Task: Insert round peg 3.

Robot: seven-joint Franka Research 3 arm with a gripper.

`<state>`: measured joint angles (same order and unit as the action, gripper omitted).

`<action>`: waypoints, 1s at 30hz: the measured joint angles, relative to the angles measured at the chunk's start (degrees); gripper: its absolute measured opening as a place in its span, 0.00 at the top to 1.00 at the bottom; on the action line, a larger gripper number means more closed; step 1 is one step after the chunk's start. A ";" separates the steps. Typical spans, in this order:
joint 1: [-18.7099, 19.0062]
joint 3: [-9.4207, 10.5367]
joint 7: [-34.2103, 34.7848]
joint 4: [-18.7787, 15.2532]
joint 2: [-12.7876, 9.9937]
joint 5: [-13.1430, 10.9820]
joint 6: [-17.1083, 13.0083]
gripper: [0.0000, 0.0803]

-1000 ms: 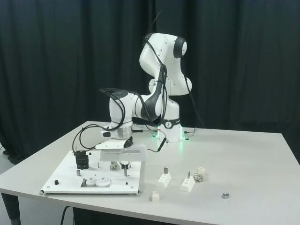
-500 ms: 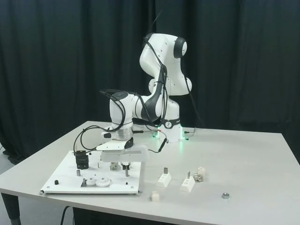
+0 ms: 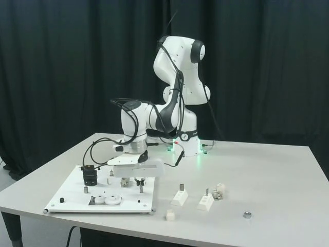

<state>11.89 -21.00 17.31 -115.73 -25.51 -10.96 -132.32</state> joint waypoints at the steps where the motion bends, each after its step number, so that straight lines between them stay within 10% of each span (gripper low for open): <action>1: 0.00 0.05 0.01 -0.06 0.07 0.00 0.04 0.87; 30: 0.15 0.32 1.25 -1.39 0.66 0.00 -2.05 0.87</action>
<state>12.03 -20.67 18.56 -117.12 -24.85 -10.97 -134.37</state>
